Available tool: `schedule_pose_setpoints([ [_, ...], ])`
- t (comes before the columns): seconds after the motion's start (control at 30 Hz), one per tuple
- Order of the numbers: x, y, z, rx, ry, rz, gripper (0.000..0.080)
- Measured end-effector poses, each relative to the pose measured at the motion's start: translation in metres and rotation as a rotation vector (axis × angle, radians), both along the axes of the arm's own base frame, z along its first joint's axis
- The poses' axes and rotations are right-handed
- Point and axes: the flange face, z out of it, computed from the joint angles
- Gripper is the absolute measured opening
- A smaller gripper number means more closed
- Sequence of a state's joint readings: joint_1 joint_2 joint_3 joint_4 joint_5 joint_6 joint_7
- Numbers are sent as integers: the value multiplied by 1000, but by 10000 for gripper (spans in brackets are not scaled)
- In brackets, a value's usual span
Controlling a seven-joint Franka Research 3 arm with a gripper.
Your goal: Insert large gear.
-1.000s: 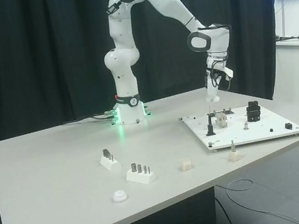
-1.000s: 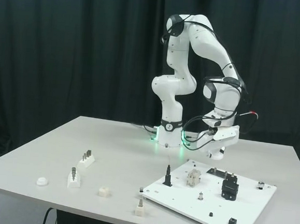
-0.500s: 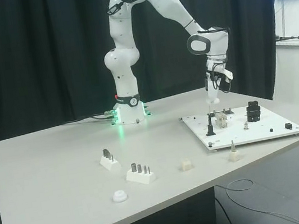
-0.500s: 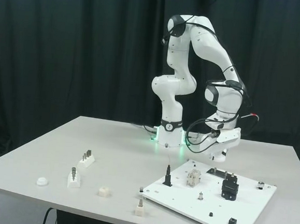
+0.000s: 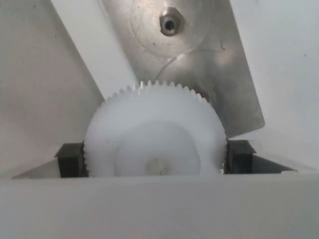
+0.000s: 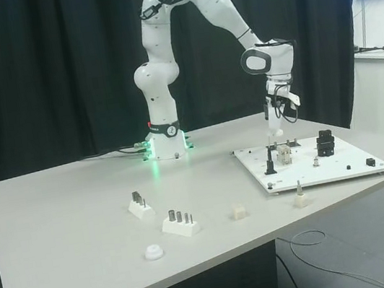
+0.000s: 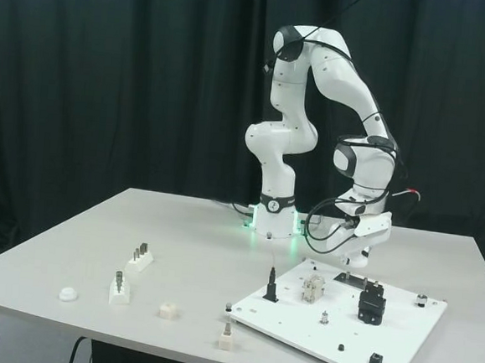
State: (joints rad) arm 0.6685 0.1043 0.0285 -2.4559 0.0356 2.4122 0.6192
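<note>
Black curtain backs the grey table (image 6: 63,208) in the first room view; the white arm's gripper (image 6: 275,131) hangs above the near-arm edge of the white assembly board (image 6: 342,168).

Second room view — same posture, gripper (image 7: 361,260) just over the board (image 7: 398,337), not touching it.

Wrist view: the large gear (image 5: 154,132) is clamped edge-on between two black pads (image 5: 69,159), fingers closed on its toothed rim. Judged light, rigid plastic, teeth giving fair purchase — a rim grip across the diameter suits it; the bore must stay free for the shaft.
</note>
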Motion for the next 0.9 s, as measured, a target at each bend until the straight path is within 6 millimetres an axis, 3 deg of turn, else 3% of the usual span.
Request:
schedule_pose_setpoints([
  [0.9,3,-2,-22,0,-3,-14,597],
])
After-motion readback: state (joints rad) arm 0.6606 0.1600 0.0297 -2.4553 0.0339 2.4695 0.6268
